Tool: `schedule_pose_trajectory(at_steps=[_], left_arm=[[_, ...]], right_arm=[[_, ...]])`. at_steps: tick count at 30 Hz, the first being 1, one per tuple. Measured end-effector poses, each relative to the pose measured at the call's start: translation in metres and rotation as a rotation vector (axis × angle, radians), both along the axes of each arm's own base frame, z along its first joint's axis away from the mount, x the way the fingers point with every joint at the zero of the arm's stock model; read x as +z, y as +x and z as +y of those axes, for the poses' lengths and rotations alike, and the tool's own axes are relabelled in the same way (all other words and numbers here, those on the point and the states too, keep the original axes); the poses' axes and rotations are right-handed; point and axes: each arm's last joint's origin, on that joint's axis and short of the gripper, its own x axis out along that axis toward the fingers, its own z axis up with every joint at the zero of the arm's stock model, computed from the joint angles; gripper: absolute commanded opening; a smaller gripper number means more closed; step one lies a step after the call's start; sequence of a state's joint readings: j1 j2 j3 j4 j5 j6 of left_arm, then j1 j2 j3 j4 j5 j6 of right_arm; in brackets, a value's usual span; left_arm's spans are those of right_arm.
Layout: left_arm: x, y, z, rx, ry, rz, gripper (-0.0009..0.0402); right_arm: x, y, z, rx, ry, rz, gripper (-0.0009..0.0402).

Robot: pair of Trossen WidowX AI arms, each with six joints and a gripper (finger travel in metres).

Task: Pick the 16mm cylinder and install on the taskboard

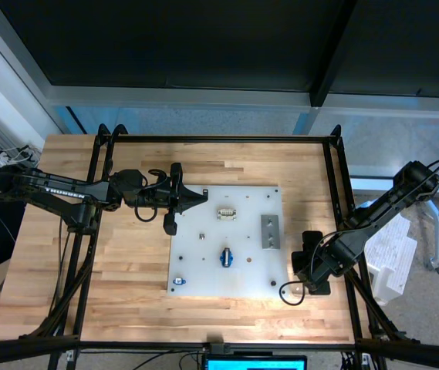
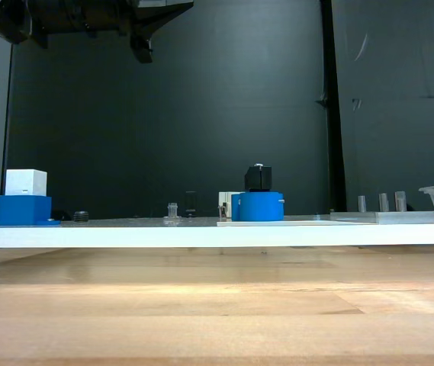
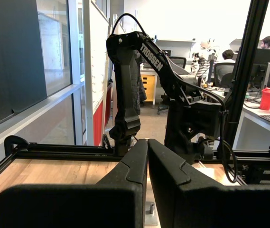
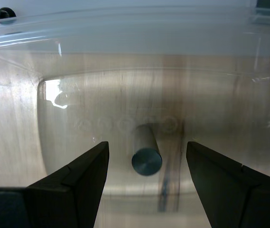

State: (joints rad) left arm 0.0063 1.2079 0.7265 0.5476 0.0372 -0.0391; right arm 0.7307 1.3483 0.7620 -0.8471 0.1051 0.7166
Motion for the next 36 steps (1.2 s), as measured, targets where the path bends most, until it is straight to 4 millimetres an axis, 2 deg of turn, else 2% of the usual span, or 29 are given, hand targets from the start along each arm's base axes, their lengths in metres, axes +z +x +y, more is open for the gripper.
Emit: schedule_pose_trajectory(at_steps=[21,36], left_arm=[[0.0,0.0,0.0,0.0,0.0,0.0,0.0001],[0.0,0.0,0.0,0.0,0.0,0.0,0.0001]], right_arm=[[-0.0064,-0.0015,-0.0016,0.003,-0.001,-0.004,0.0136],[-0.0064,-0.0016,-0.0015,0.011,0.0,-0.002,0.0036]])
